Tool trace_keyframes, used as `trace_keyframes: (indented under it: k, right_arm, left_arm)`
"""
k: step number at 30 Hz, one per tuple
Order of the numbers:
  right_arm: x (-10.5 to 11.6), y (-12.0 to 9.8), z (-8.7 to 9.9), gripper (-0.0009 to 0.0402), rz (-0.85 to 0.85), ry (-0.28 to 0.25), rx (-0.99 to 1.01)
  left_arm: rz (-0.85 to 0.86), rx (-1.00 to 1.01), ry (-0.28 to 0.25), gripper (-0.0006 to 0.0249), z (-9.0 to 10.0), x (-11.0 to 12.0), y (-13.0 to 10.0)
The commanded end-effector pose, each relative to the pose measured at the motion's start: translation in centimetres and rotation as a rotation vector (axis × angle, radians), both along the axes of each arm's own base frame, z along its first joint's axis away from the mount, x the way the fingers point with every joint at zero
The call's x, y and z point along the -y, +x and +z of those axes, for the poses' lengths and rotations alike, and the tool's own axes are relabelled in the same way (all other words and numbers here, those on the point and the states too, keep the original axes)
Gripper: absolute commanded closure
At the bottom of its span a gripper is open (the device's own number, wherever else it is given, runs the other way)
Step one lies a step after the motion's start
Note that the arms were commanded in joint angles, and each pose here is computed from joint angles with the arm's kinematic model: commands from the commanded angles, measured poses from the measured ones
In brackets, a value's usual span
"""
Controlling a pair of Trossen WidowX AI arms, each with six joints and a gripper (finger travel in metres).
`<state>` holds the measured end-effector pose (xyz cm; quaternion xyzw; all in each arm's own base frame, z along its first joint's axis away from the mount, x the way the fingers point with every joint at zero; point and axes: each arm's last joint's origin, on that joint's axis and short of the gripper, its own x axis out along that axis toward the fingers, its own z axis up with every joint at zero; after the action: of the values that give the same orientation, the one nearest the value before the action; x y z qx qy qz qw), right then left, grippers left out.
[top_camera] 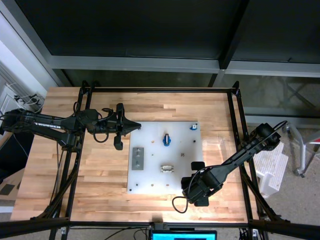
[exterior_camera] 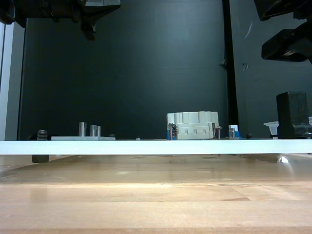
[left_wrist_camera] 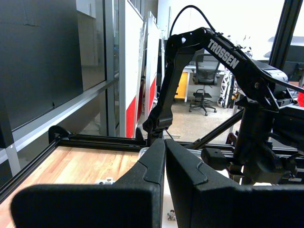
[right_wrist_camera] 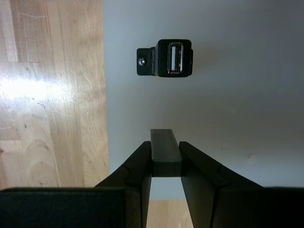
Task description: Pick the 16mm bar and install on taskboard
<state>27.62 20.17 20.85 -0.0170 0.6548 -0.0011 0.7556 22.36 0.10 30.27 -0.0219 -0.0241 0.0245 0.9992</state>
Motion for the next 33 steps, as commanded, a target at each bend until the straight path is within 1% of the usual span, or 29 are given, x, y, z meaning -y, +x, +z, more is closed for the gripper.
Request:
trace_keyframes:
  k: [1, 3, 8, 19, 33]
  right_arm:
    - [0.1, -0.1, 0.3, 0.0391, 0.0, 0.006, 0.008]
    - [0.1, -0.2, 0.6, 0.0394, 0.0, 0.012, 0.016]
    - [0.3, -0.5, 1.4, 0.0388, -0.005, 0.022, 0.027]
    - [0.3, -1.2, 1.5, 0.0389, 0.004, 0.003, 0.002]
    - [0.3, -2.3, 1.4, 0.0389, 0.008, -0.005, -0.01]
  left_arm:
    - [0.0, 0.0, 0.0, 0.0243, 0.0, 0.0, 0.0]
    - [0.0, 0.0, 0.0, 0.0243, 0.0, 0.0, 0.0]
    - [0.0, 0.0, 0.0, 0.0243, 0.0, 0.0, 0.0]
    - [0.0, 0.0, 0.0, 0.0243, 0.0, 0.0, 0.0]
    - [0.0, 0.0, 0.0, 0.0243, 0.0, 0.0, 0.0]
